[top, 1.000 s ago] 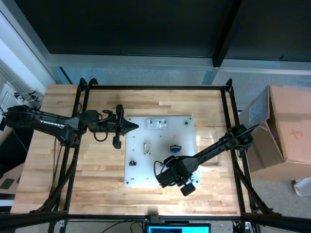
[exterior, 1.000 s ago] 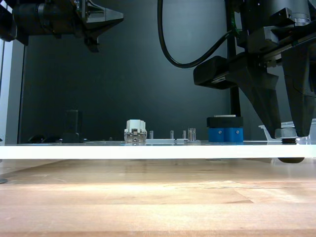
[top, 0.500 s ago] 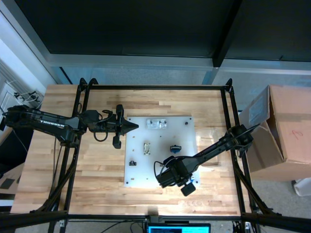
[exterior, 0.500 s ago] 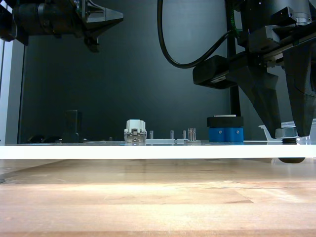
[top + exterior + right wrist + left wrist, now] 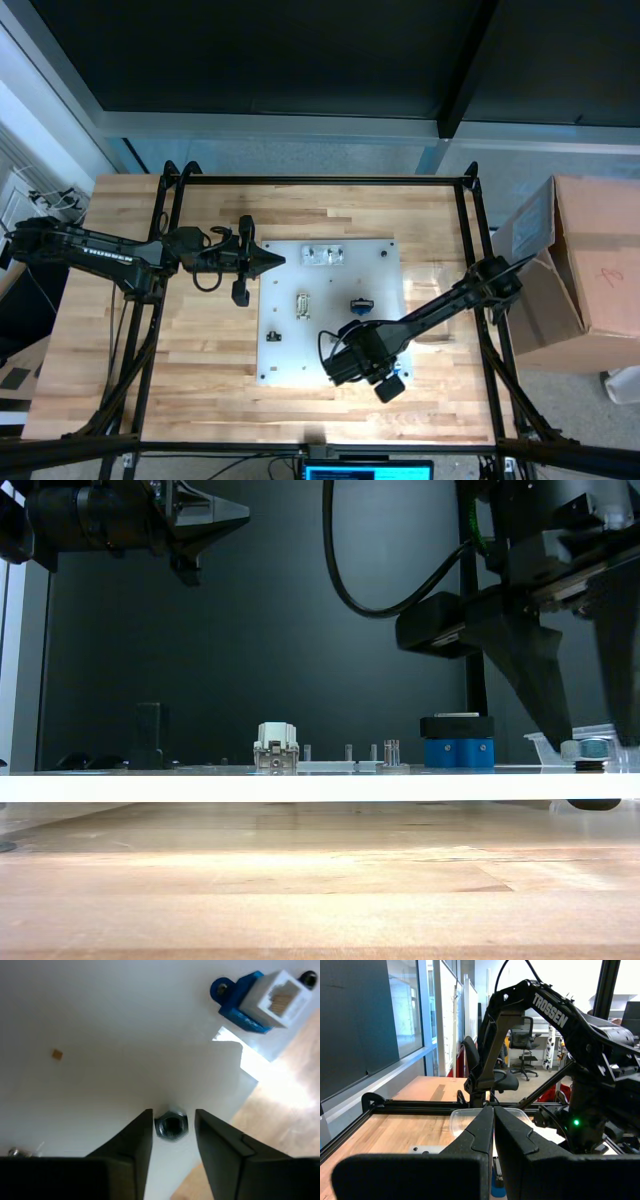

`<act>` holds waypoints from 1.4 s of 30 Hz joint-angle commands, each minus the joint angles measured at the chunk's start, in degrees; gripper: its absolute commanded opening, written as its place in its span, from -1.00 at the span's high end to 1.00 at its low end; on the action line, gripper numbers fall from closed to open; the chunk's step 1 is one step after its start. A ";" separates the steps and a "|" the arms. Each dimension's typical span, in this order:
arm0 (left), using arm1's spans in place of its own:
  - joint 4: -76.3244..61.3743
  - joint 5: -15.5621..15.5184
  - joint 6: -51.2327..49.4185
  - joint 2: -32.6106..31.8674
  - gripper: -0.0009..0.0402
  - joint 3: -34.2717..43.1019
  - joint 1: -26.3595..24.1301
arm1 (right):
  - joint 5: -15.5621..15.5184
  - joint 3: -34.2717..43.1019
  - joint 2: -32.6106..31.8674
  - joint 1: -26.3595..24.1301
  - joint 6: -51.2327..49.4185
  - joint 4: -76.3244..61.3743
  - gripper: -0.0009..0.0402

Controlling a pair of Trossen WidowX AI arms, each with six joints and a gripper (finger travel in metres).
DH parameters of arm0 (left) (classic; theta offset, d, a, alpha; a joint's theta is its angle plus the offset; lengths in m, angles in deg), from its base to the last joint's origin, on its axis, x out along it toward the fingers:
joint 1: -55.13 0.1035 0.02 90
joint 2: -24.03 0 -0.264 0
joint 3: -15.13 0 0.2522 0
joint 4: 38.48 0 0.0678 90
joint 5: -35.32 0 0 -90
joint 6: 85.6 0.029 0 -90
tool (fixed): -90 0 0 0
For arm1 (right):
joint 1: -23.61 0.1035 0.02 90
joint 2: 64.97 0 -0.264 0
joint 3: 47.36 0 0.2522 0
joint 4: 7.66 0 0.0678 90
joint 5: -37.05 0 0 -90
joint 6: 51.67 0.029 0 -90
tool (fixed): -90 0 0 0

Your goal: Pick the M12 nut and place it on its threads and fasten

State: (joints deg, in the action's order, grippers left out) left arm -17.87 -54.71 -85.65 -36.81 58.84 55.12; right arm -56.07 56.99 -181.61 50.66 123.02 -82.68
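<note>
Nut (image 5: 171, 1127) shiny silver metal; board (image 5: 100, 1020) smooth matt white; table (image 5: 200, 400) pale grained wood.

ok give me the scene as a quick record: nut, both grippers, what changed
nut: on its stud, upright, not gripped
right gripper: open, straddling the nut at the near right edge of the board
left gripper: shut, raised over the board's left edge
change: right gripper has opened off the nut; nut stayed on the stud
</note>
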 commanded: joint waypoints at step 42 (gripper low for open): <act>0.02 0.02 0.02 -0.02 0.96 0.00 0.00 | 0.59 -0.02 10.32 0.09 -118.60 -2.62 0.19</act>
State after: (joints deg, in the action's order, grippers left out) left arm -17.89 -54.69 -85.63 -36.81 58.84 55.12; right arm -55.48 56.97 -171.27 50.72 10.02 -85.48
